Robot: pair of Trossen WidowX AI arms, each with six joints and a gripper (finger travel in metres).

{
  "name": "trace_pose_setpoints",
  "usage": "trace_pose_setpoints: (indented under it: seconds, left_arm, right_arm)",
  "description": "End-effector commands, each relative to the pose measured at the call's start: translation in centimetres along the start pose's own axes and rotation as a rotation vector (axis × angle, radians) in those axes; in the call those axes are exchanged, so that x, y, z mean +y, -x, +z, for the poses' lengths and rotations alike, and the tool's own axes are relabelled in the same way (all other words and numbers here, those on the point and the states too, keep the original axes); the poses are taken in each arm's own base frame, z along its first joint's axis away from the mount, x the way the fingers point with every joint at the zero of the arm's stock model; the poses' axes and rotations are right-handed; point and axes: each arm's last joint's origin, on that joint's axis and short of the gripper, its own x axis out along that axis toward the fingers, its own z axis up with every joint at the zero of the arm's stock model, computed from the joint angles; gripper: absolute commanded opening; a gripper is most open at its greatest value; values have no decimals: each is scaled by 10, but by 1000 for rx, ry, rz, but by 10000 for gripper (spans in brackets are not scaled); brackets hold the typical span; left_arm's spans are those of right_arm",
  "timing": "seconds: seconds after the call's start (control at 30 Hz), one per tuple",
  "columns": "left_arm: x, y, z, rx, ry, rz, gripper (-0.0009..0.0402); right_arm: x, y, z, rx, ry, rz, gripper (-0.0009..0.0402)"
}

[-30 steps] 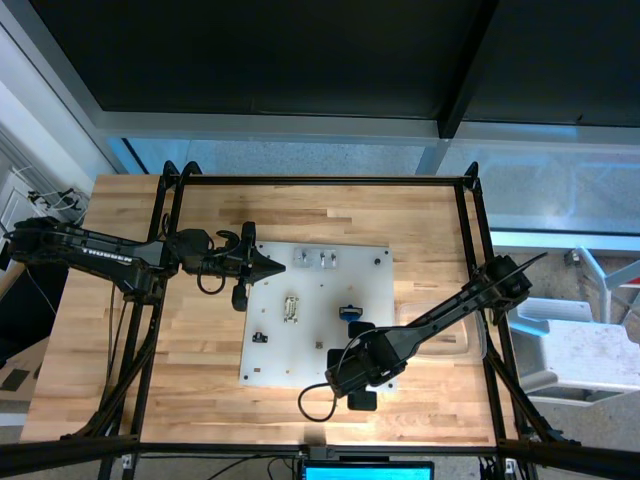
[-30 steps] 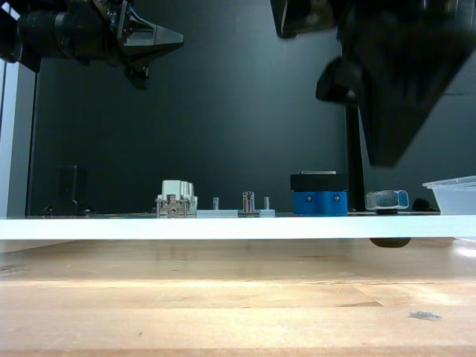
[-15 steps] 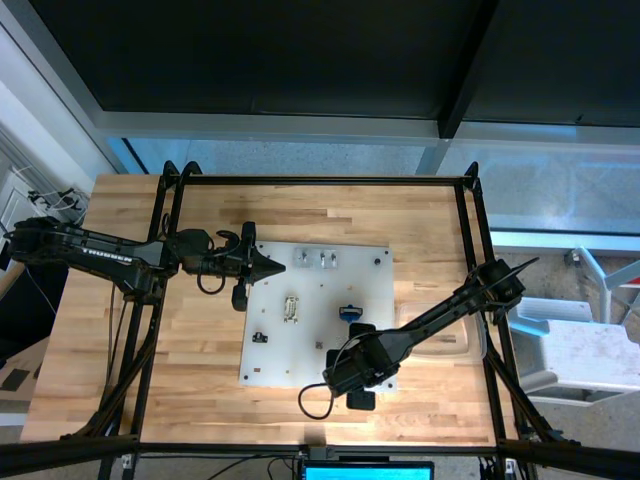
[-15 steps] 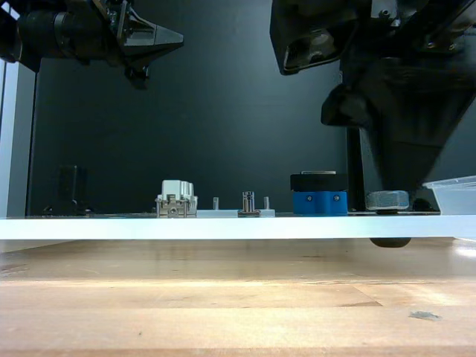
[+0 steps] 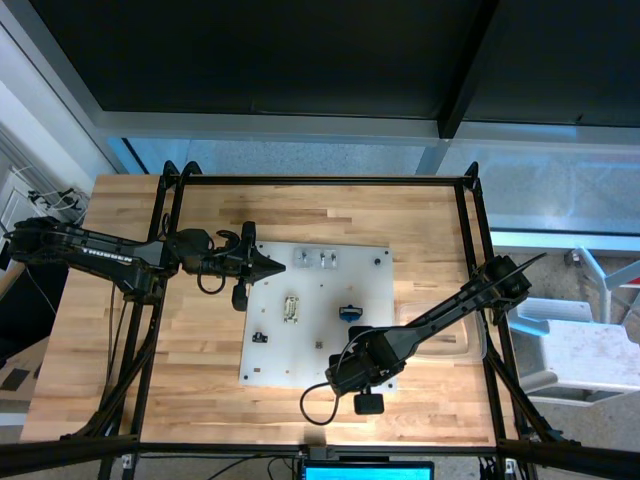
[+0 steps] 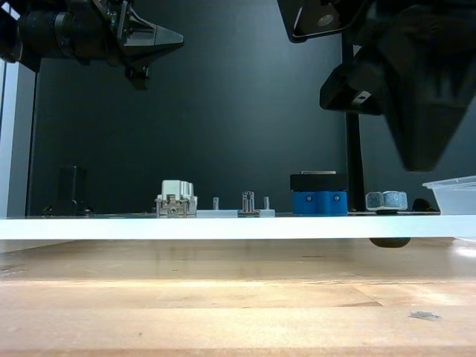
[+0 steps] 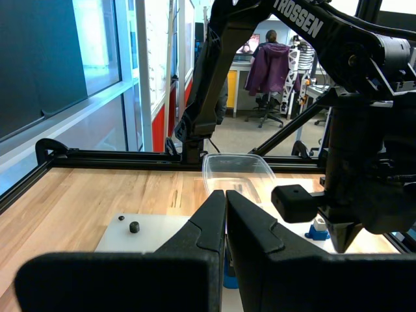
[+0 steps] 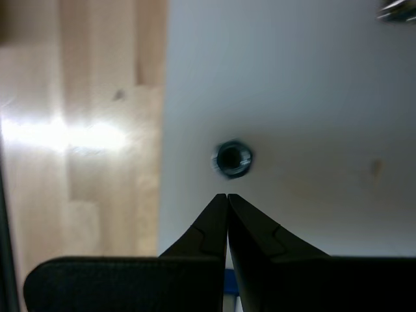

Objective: Pick the M12 fastener and fasten on the M12 threads

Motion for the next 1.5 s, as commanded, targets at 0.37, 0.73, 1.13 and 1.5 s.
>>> trace_pose_setpoints:
  seconds: [0.37, 0.73, 1.13, 1.5]
  left_arm:
    - [0, 0, 0, 0, 0, 0, 0]
    - [0, 0, 0, 0, 0, 0, 0]
    - [0, 0, 0, 0, 0, 0, 0]
    - [0, 0, 0, 0, 0, 0, 0]
  right_arm:
    - [-3, -15, 2, -34, -26, -115, 0]
    - [8, -11, -1, 114, 73, 249, 0]
    - [5, -3, -1, 72, 42, 167, 0]
    - [-4, -8, 5, -61, -18, -94, 0]
